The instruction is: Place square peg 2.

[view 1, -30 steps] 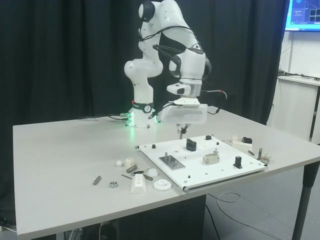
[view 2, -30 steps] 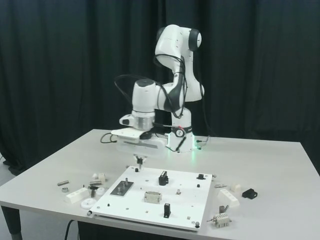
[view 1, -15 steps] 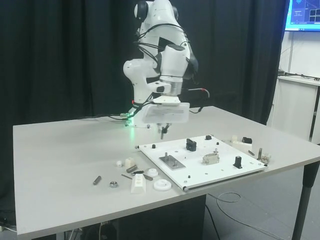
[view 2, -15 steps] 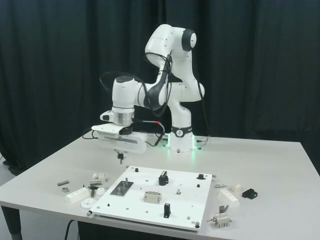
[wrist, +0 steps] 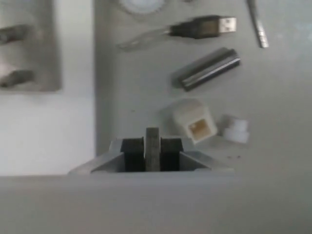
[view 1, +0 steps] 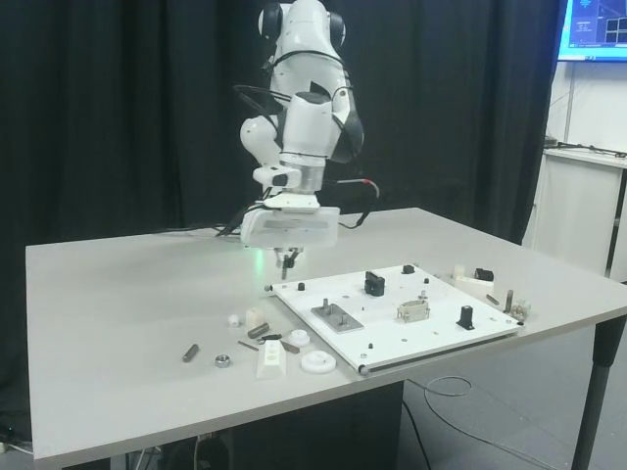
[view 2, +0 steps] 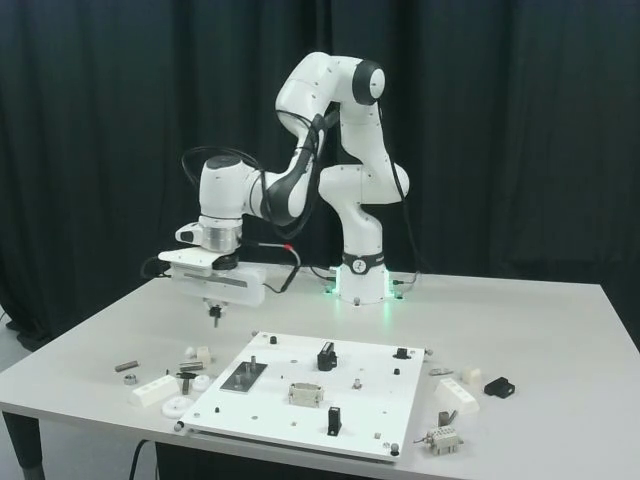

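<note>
Here the gripper point(wrist: 152, 157) was closed on a slim grey bar, square peg 2 point(wrist: 152, 146), which stood pinched between the two black fingers point(wrist: 131, 155) with its long axis running straight down toward the table point(view 1: 118, 294). In the room views the peg showed only as a small dark stub under the white hand point(view 2: 214, 316), hanging well above the grey tabletop, beside the white board point(view 2: 380, 410) and not over it.

The board held several fixtures: one grey metal plate point(view 1: 336, 317) with two upright pins on it, one connector block point(view 1: 412, 311) near its middle, and three black pieces standing near its edges and centre. No peg sat in any hole that could be told from these views.

Below the wrist lay a loose scatter on the table: one USB plug point(wrist: 204, 26) with a clear tail, one dark cylinder point(wrist: 207, 68) lying slantwise, one white square socket piece point(wrist: 194, 119) with an open mouth, and one small white bushing point(wrist: 236, 130) just beside it, nearly touching. A thin metal strip point(wrist: 257, 24) lay apart near the plug, and a white gear point(wrist: 141, 5) showed only in part.

In the first room view one nut point(view 1: 222, 360) and one short dark pin point(view 1: 190, 352) lay well apart from the board.
</note>
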You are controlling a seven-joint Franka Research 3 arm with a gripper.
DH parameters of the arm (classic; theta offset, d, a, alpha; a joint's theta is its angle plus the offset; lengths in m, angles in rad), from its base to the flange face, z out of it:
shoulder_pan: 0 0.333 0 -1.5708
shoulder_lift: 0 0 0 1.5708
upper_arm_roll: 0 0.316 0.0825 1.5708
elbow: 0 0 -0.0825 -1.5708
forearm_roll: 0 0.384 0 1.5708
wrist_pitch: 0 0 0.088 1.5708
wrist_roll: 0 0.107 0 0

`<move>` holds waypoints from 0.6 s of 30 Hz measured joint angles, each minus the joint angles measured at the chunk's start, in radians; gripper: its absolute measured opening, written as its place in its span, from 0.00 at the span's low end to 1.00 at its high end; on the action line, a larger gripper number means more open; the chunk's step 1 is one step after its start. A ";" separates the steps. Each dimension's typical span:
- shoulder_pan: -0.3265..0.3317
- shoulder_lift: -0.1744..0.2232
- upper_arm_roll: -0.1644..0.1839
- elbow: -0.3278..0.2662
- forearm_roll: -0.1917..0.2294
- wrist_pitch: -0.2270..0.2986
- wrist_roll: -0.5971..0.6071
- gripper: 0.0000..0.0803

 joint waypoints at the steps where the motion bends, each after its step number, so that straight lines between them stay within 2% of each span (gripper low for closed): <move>1: -0.005 0.003 -0.001 0.000 0.000 0.006 -0.006 0.08; 6: -0.035 0.025 -0.003 0.000 0.011 0.042 -0.043 0.08; 18: -0.077 0.111 -0.003 0.018 0.112 0.143 -0.157 0.08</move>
